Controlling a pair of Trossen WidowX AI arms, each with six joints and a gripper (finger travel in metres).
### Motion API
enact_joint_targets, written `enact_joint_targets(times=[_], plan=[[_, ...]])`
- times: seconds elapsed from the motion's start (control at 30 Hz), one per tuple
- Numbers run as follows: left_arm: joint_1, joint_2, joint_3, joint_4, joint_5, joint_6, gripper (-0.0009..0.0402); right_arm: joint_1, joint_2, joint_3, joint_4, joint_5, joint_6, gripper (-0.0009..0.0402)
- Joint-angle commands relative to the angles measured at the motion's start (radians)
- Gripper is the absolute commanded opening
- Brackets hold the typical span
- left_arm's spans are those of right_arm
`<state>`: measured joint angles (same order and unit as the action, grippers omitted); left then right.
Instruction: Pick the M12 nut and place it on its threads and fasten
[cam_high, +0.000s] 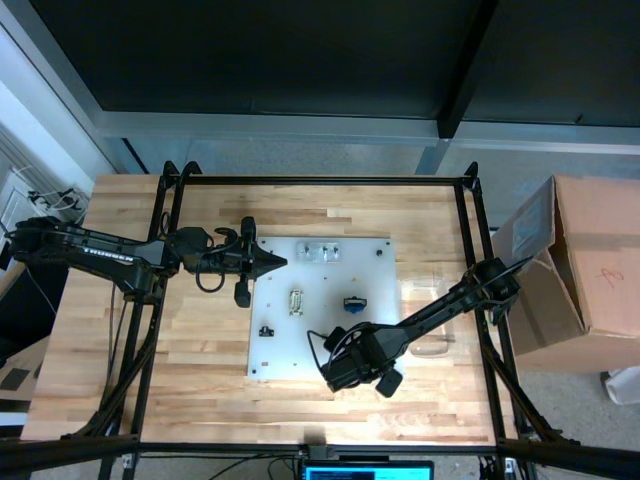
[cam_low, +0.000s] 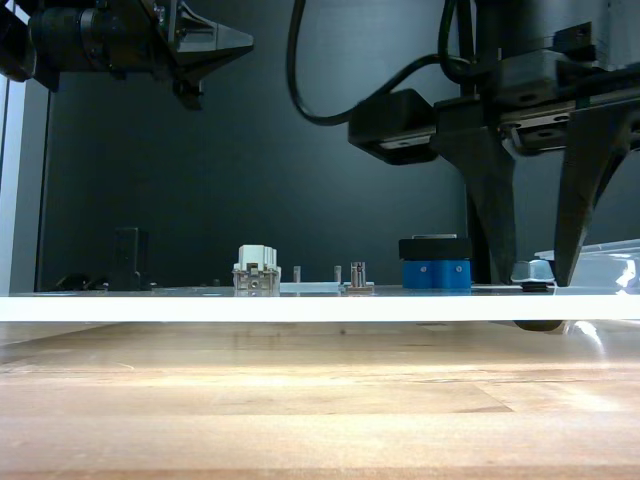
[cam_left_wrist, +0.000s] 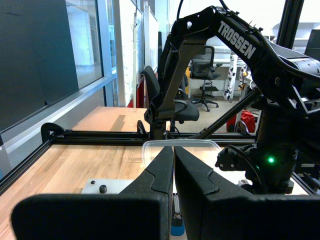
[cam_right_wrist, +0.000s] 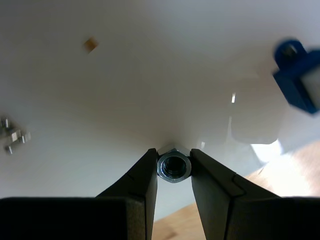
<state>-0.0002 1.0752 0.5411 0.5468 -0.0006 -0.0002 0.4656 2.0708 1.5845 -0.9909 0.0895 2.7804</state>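
Right gripper (cam_low: 535, 283), clasping the nut (cam_low: 532, 271) low on the white board (cam_low: 200, 305), has a blue block (cam_low: 435, 272) close by; left gripper (cam_low: 245, 42) hangs high above, open air beneath.

Silver nut (cam_right_wrist: 174, 166) on stud (cam_low: 536, 286), in right pincer (cam_right_wrist: 174, 157)

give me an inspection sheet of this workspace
surface: wood table, white board on it
job's things: nut in right gripper, low at board's near right edge; on its stud or not, cannot tell
clutter: blue block, white connector on board; clear tray right of it
grippers: left gripper shut, high over board's far left edge; right gripper shut on nut, pointing down
cables: black cable loops beside right gripper
surroundings: cardboard box right of table
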Motion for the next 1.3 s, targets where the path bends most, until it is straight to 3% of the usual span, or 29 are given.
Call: enact_joint_targets(times=[0.03,0.2,1.03,1.3], plan=[[0.000,0.000,0.000,0.000,0.000,0.000,0.0000,0.001,0.000,0.000,-0.009,-0.003,0.190,0.0007],[0.000,0.000,0.000,0.000,0.000,0.000,0.0000,0.005,0.000,0.000,-0.007,-0.003,0.373,0.0007],[0.000,0.000,0.000,0.000,0.000,0.000,0.0000,0.009,0.000,0.000,0.026,-0.005,0.361,0.0009],[0.000,0.000,0.000,0.000,0.000,0.000,0.0000,0.011,0.000,0.000,0.005,-0.039,0.353,0.0070]])
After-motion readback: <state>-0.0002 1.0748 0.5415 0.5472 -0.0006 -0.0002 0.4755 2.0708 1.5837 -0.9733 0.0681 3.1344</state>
